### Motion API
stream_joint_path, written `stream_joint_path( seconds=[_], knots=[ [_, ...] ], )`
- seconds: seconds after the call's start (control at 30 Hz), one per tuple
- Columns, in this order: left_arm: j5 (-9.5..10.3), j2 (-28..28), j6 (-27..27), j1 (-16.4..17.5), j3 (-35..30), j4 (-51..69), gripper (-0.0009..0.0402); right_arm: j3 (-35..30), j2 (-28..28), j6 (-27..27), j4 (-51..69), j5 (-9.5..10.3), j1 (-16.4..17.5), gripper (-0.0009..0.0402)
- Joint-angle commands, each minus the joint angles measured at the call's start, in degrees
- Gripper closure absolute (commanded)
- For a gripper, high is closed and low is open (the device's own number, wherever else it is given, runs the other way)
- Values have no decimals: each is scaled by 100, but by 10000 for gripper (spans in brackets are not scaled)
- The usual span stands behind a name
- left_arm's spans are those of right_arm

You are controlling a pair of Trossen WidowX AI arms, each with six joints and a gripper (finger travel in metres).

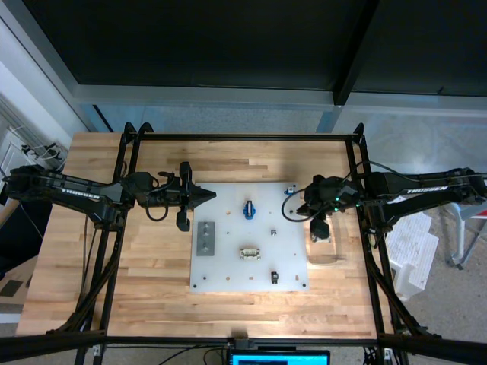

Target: Pick the HAN10E connector and install on the hub

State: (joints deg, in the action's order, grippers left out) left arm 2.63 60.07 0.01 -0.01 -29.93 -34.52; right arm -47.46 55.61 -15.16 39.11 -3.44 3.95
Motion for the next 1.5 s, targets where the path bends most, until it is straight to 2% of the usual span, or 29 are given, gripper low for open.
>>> stream_joint_path(
  seconds=[0.03,0.27,0.43,0.6,0.97,1.17,1.33,1.4,1.43,1.5],
  knots=[
    [0,2,-2,0,-2,0,393,-50,4,-162,479,0,127,331],
    [0,2,-2,2,-2,0,393,-85,17,-417,1051,20,216,246],
    [0,4,-2,0,-2,0,393,-90,17,-549,1473,55,245,210],
    [0,2,-2,2,-2,0,393,-282,197,-629,2063,153,267,203],
    [-2,2,-4,0,-2,0,393,-1147,1152,-640,3139,195,348,203],
    [0,2,-2,0,-2,0,393,-1200,1484,-487,3193,195,492,203],
    [0,2,-2,0,-2,0,393,-1193,1578,-146,3176,125,708,200],
    [0,2,-2,0,-2,0,393,-1193,1578,-96,3152,81,809,192],
    [-2,2,-2,0,-2,0,393,-1193,1578,-96,3152,-9,839,186],
    [0,2,-4,0,-2,0,393,-1191,1578,-50,3152,-24,887,173]
  ],
)
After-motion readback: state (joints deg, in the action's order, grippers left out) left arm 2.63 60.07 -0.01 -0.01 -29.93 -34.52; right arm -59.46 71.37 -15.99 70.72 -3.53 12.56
